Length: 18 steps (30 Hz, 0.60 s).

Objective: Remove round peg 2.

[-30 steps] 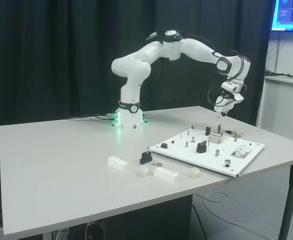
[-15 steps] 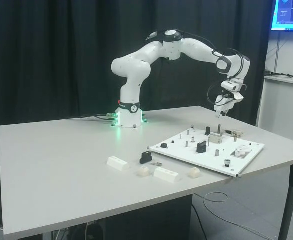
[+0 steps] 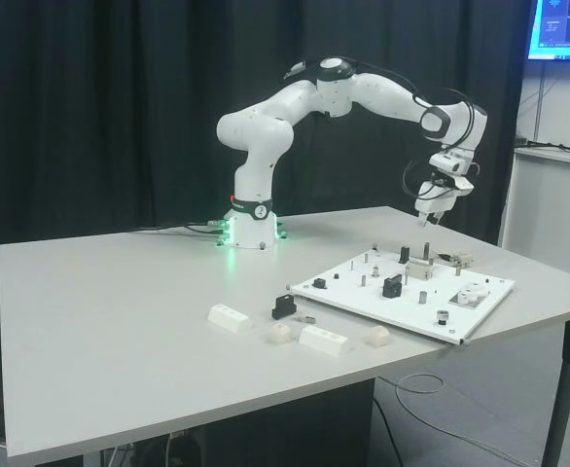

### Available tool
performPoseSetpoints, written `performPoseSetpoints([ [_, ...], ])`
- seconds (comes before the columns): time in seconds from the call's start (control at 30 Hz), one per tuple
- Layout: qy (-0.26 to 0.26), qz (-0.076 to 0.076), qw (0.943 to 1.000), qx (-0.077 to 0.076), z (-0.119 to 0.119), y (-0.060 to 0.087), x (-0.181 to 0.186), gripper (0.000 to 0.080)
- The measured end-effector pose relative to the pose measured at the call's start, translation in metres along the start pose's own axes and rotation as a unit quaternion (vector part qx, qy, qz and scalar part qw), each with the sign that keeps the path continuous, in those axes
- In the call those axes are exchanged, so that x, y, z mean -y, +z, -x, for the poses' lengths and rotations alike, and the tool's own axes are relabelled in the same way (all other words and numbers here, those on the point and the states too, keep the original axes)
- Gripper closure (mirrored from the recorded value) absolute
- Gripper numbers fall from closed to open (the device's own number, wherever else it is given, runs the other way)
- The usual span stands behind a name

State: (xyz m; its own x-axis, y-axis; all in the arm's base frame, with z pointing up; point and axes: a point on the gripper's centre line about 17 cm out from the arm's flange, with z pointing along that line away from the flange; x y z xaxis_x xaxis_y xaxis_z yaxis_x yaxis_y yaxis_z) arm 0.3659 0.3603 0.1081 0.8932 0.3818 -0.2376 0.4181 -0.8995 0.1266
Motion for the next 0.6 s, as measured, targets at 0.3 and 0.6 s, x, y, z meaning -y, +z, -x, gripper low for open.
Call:
performPoseSetpoints([
  [0.3,-0.003,0.031,0.9994,0.014,0.011,0.001,-0.034,0.0003],
  [0.6,-0.001,0.033,0.9992,0.023,0.026,0.009,-0.077,0.0003],
])
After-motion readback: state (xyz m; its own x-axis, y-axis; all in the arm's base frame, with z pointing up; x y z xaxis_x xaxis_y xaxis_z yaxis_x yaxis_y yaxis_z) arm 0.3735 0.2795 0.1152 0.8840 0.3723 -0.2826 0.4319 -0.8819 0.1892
